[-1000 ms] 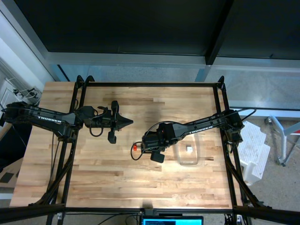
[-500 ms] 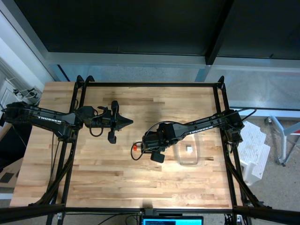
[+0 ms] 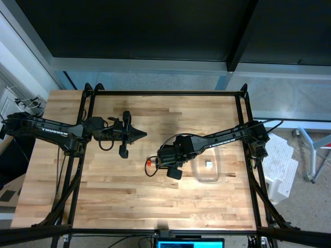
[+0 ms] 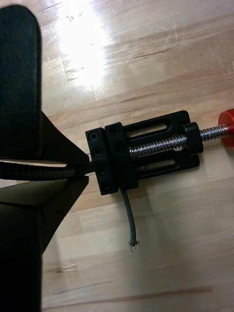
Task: Pick the USB-C connector and install on taskboard
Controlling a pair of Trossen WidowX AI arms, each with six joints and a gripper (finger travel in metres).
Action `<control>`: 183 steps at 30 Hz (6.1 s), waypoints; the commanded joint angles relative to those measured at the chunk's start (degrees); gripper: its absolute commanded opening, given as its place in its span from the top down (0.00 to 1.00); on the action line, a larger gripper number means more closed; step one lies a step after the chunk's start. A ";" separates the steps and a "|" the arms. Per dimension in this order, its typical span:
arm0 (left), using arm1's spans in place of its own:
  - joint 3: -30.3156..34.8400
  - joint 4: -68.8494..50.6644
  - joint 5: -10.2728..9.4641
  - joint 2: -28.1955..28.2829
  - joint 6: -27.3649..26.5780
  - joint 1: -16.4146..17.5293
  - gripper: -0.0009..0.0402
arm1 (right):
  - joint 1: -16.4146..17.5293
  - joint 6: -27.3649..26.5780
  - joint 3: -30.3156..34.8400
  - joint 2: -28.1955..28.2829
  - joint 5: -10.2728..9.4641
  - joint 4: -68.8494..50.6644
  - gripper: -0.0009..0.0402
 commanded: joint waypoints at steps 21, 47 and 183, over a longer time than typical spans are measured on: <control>0.00 0.00 0.02 0.02 0.02 0.00 0.98 | -0.02 -0.57 -0.07 -0.02 0.00 0.55 0.98; 0.00 0.02 0.02 0.02 0.02 0.02 0.98 | -0.02 -2.03 -4.24 0.63 0.00 5.25 0.98; 0.00 0.00 0.02 0.02 0.02 0.02 0.98 | -12.63 -21.51 -59.84 -44.17 -10.54 96.41 0.98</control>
